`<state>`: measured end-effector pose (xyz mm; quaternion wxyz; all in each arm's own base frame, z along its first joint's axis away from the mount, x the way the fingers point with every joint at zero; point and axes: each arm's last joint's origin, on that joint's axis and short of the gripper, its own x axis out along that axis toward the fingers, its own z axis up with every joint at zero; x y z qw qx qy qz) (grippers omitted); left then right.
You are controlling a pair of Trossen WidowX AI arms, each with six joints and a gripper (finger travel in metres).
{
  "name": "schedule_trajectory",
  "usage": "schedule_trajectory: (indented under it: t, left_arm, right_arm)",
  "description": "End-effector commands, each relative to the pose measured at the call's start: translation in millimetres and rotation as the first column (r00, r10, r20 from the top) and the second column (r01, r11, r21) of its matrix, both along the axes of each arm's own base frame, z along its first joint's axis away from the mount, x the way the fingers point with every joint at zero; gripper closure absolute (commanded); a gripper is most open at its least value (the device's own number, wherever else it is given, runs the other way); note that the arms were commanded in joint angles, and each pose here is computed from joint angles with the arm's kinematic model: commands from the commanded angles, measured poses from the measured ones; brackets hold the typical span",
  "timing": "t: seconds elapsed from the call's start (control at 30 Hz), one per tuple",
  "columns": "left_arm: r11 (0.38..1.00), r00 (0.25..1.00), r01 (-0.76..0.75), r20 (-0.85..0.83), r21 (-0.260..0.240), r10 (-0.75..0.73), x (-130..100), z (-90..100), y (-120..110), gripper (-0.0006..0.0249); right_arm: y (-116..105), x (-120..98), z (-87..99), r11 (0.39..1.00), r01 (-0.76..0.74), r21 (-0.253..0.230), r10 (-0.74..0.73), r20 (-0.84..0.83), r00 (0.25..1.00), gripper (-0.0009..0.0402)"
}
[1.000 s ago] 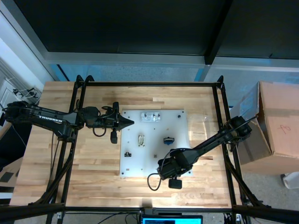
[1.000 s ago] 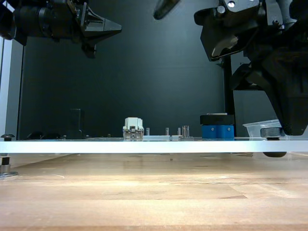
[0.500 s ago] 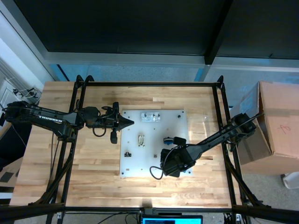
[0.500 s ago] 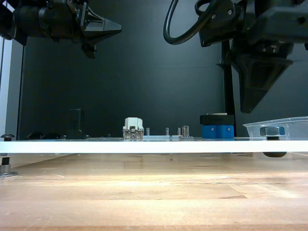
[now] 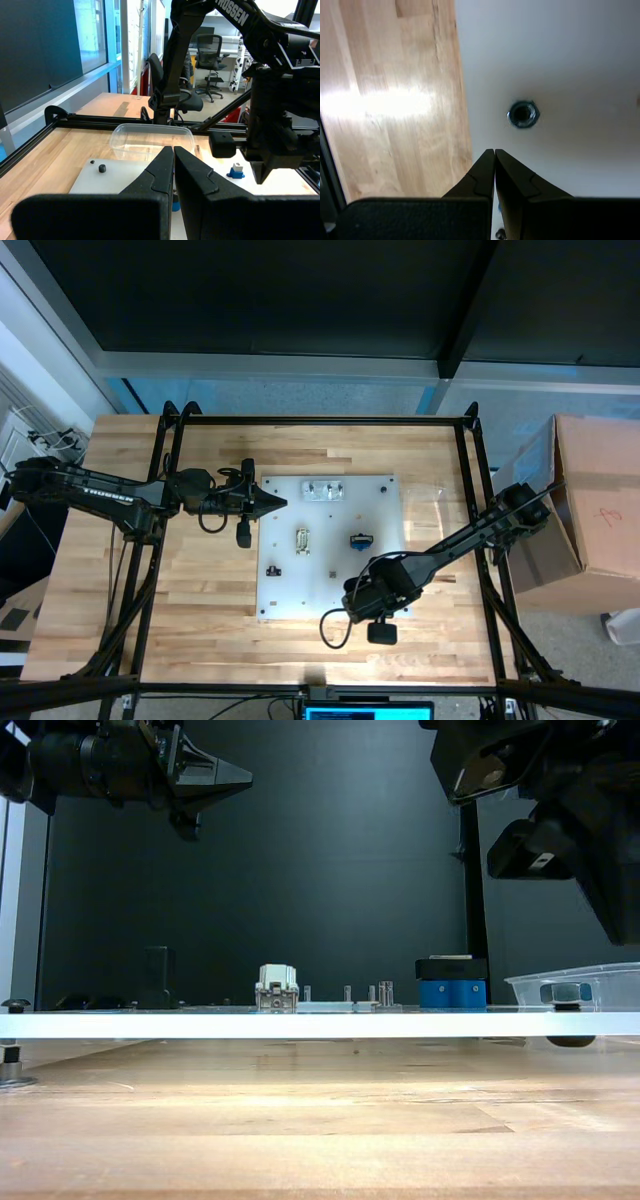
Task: Unfasten the M12 nut and place it in the container
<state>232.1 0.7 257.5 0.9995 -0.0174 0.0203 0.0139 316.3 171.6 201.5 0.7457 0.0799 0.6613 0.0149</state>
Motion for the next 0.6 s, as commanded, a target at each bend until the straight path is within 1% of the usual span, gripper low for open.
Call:
schedule_trajectory:
  t: [0.03,0.17,0.23,0.43,0.47,0.5,0.57,0.6]
  left_arm:
    - [1.0,1.0,0.0,0.001,0.0,0.0,0,0.1,0,0.0243]
    - [1.0,1.0,0.0,0.001,0.0,0.0,0,0.1,0,0.0243]
    - [1.0,1.0,0.0,0.001,0.0,0.0,0,0.1,0,0.0243]
    - [1.0,1.0,0.0,0.001,0.0,0.0,0,0.1,0,0.0243]
    - [1.0,1.0,0.0,0.001,0.0,0.0,0,0.1,0,0.0243]
    - [1.0,1.0,0.0,0.001,0.0,0.0,0,0.1,0,0.0243]
    - [1.0,1.0,0.0,0.001,0.0,0.0,0,0.1,0,0.0243]
    - [1.0,1.0,0.0,0.001,0.0,0.0,0,0.1,0,0.0243]
  right_arm:
    - [3,4,-9.4,1.0,-0.003,-0.003,0.003,-0.006,1.0,0.0393]
    - [6,7,-16.6,1.0,-0.006,-0.002,0.006,-0.003,1.0,0.0393]
    - [6,7,-16.8,1.0,-0.01,-0.003,0.01,-0.002,1.0,0.0393]
    - [5,7,-19.6,1.0,-0.009,-0.024,0.009,0.0,1.0,0.0394]
    - [4,7,-19.6,0.999,-0.005,-0.044,0.006,0.005,1.0,0.0393]
    - [2,6,-18.8,0.996,0.009,-0.089,-0.008,0.013,1.0,0.0393]
    - [-4,3,-15.0,0.976,0.04,-0.214,-0.036,0.019,0.999,0.0394]
    - [-6,1,-11.5,0.963,0.041,-0.265,-0.039,0.016,0.999,0.0393]
